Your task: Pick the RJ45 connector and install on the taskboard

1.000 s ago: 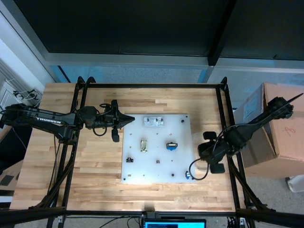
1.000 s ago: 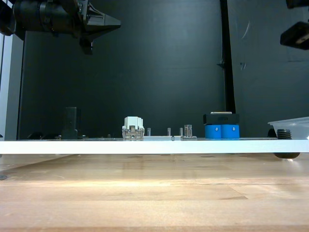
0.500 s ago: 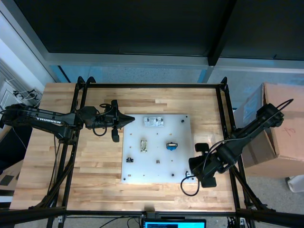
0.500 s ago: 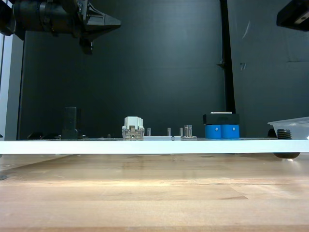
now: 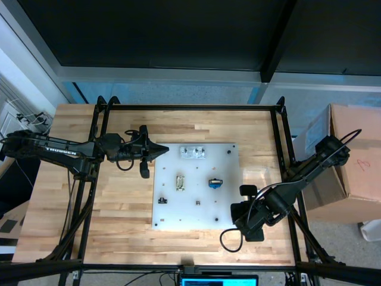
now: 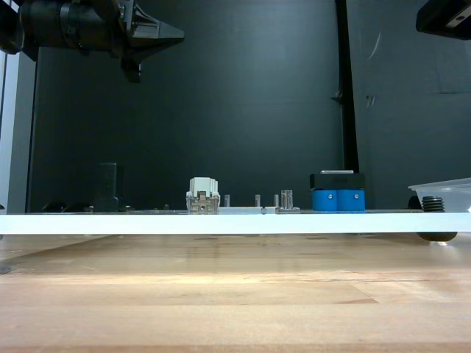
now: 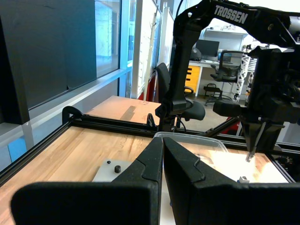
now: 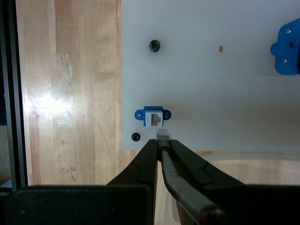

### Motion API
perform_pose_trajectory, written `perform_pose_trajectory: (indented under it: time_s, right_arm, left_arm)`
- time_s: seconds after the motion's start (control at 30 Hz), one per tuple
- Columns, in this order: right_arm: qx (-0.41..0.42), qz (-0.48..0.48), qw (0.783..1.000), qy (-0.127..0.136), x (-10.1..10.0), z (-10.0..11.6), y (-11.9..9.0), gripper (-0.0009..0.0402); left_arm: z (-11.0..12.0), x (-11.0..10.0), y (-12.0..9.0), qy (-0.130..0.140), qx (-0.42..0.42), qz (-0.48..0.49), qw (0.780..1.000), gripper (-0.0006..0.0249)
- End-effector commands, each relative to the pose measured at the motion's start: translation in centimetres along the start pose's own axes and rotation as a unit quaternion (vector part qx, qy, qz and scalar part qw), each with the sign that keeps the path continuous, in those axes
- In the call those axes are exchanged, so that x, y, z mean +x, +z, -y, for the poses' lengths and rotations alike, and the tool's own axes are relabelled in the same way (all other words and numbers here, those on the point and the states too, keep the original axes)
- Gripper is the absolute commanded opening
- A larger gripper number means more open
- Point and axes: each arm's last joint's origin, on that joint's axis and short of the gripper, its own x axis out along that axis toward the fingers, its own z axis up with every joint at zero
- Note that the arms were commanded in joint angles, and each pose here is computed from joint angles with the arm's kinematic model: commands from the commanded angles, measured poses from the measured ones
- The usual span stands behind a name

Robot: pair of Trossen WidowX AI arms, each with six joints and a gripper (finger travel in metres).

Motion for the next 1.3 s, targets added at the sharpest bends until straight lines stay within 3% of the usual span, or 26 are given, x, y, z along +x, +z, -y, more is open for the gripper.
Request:
perform_pose_trajectory:
  time_s: [0.03, 0.17, 0.33, 0.6, 1.3]
  right_arm:
    - [0.000, 0.000, 1.000, -0.001, 0.3, -0.2, 0.1, 0.0000]
    - [0.001, 0.004, 1.000, -0.001, 0.4, -0.2, 0.2, 0.0000]
    - [-0.002, 0.022, 0.999, -0.033, 0.7, -0.1, 0.4, 0.0000]
    - [-0.001, 0.020, 1.000, -0.015, 1.8, -0.5, 0.4, 0.0000]
    - [-0.011, 0.014, 1.000, -0.014, 3.8, -0.8, -0.8, 0.0000]
  left_arm:
    - [0.0, 0.0, 0.0, 0.000, 0.000, 0.000, 1.000, 0.0000]
    - [0.0, 0.0, 0.0, 0.000, 0.000, 0.000, 1.000, 0.0000]
    - [0.0, 0.0, 0.0, 0.000, 0.000, 0.000, 1.000, 0.0000]
    - [0.0, 0.0, 0.0, 0.000, 0.000, 0.000, 1.000, 0.0000]
    - [0.0, 0.0, 0.0, 0.000, 0.000, 0.000, 1.000, 0.0000]
